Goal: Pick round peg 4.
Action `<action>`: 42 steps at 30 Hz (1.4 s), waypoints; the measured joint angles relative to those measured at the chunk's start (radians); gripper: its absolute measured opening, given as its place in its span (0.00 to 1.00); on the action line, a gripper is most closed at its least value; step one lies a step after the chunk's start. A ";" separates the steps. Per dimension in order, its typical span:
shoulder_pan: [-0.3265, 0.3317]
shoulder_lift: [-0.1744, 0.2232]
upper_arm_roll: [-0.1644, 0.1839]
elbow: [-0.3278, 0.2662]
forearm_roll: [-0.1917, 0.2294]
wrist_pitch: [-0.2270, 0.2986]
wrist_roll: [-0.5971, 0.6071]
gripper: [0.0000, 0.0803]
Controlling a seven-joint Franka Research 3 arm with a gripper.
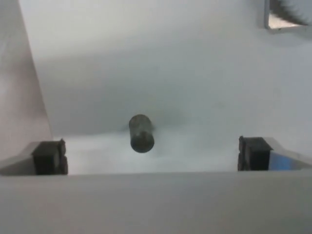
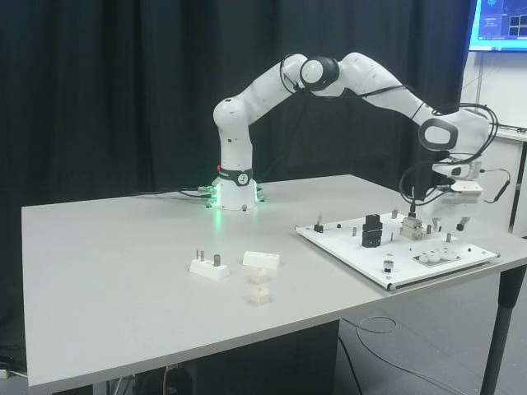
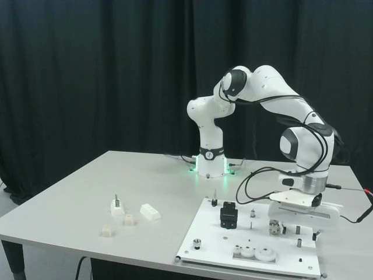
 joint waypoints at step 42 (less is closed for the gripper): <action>0.000 0.000 -0.018 0.023 0.000 -0.037 -0.003 1.00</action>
